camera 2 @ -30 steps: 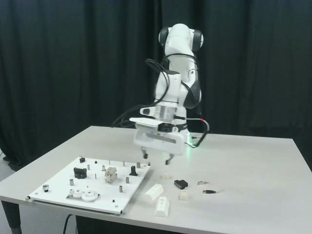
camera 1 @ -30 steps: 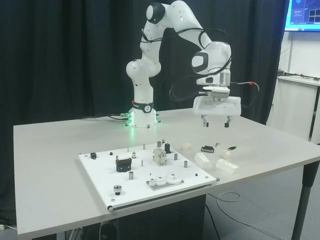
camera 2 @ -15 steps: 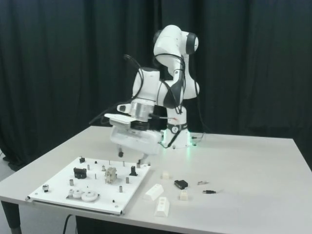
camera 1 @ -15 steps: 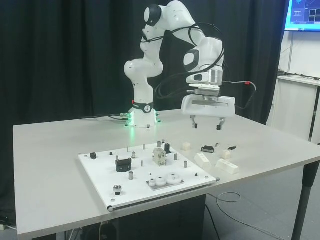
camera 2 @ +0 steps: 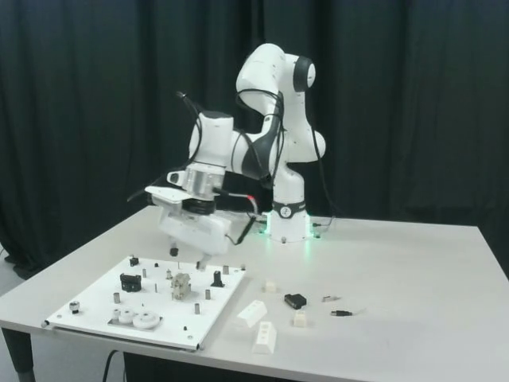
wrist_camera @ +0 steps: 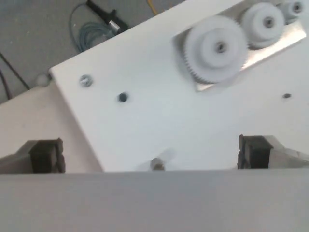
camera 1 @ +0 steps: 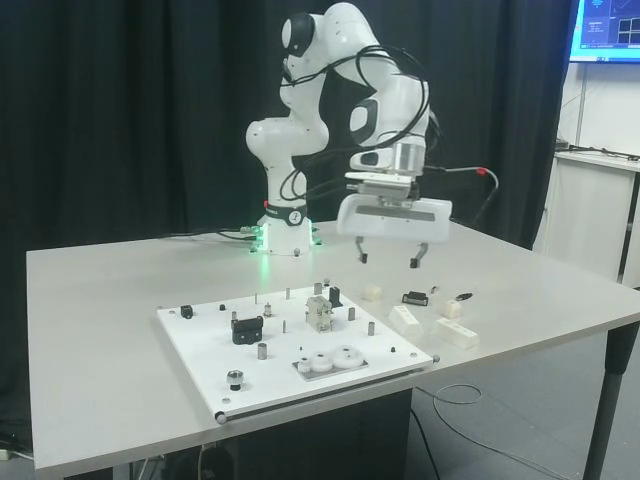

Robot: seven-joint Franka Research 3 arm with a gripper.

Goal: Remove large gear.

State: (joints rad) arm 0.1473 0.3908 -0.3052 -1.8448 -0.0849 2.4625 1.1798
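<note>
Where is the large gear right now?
The large gear sits on the white board near its front edge, at the end of the gear row, beside the medium gear.

A black curtain [camera 1: 130, 110] hangs in long folds behind the grey table [camera 1: 100, 300] and fills the whole back of the room in both room views. In the first room view, a lit screen [camera 1: 608, 28] sits high in the corner beyond the curtain's edge, above a white cabinet [camera 1: 590, 205] standing against a pale wall. A black table leg [camera 1: 605, 410] drops to the grey floor [camera 1: 500, 440], where a thin cable [camera 1: 450, 395] lies in a loose loop. The wrist view shows more floor past the table's edge, with a coiled cable [wrist_camera: 89, 31] ending in a black plug [wrist_camera: 104, 13].
</note>
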